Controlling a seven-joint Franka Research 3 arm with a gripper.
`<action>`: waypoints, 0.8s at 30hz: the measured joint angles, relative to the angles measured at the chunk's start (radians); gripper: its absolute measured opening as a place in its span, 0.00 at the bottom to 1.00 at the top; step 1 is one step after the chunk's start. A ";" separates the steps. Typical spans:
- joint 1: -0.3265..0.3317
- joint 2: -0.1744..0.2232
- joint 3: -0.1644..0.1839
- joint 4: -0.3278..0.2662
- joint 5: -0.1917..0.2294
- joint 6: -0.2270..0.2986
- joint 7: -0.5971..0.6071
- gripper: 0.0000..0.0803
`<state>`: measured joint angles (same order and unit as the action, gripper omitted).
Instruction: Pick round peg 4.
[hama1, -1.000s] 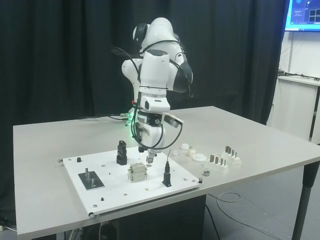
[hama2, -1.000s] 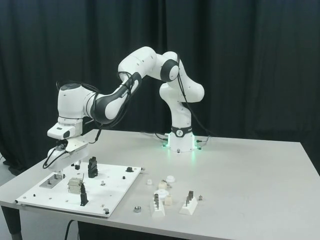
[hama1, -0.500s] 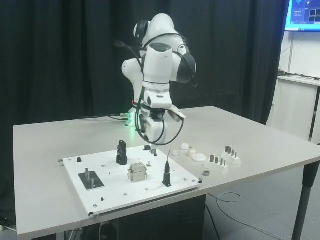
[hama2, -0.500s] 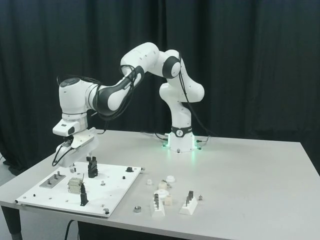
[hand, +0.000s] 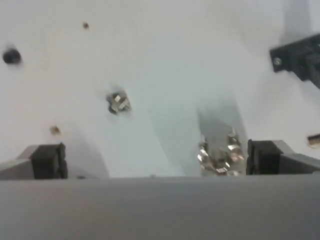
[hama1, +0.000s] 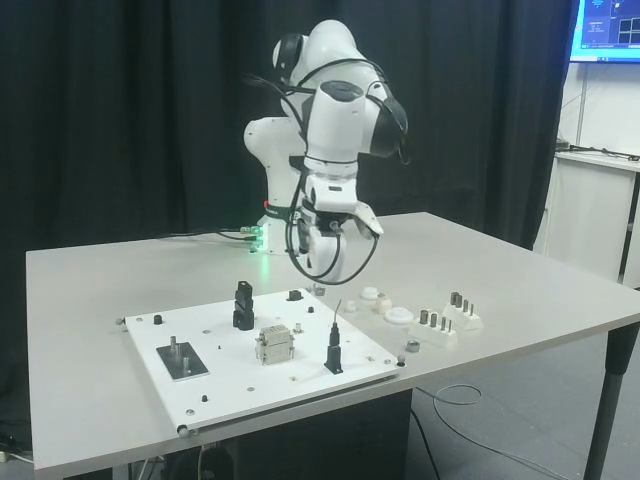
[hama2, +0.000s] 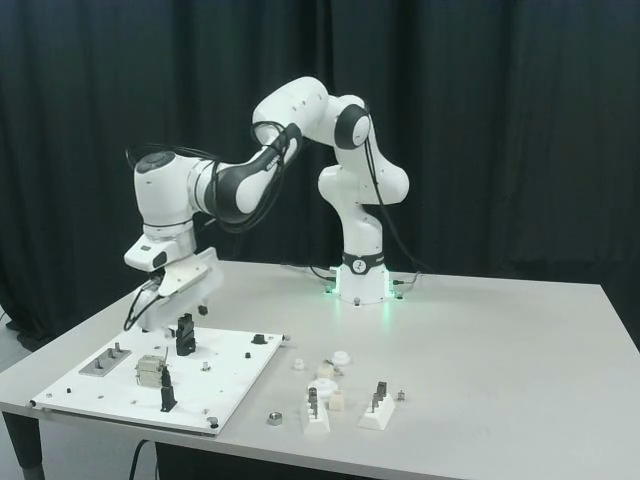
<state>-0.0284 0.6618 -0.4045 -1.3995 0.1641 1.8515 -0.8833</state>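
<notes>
Pincer (hand: 155, 160) hangs wide and empty: in the wrist view the two black pads (hand: 47, 160) stand far apart with only the white board (hand: 165, 75) below, and a small metal block (hand: 217, 155) on the board shows close by one pad but not between them. In the first room view the pincer (hama1: 330, 228) sits about centre frame, well above the far edge of the board (hama1: 240, 380), pointed down. Outward from there: the round pegs (hama1: 430, 320) stand upright in two small white holders (hama1: 466, 315) on the bare grey counter (hama1: 100, 280), right of centre and lower in the frame, off the board's right side. The second room view agrees, with the pincer at left-middle and the holders (hama2: 316, 418) at lower centre, well apart from it. Cannot tell which of these pegs is number 4; they are too small to tell apart. Judgement: this is the approach step, nothing grasped yet, task barely begun. The next move calls for a sideways carry across the board's edge to the holders, then a straight descent with the pads astride one peg without knocking its close neighbours, then closing.
</notes>
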 joint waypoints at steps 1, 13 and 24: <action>0.005 -0.004 0.000 -0.008 0.000 0.001 0.012 1.00; 0.083 -0.037 0.002 -0.106 0.000 0.030 0.267 1.00; 0.169 -0.077 0.009 -0.232 -0.007 0.106 0.504 1.00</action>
<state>0.1410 0.5845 -0.3956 -1.6316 0.1567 1.9578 -0.3792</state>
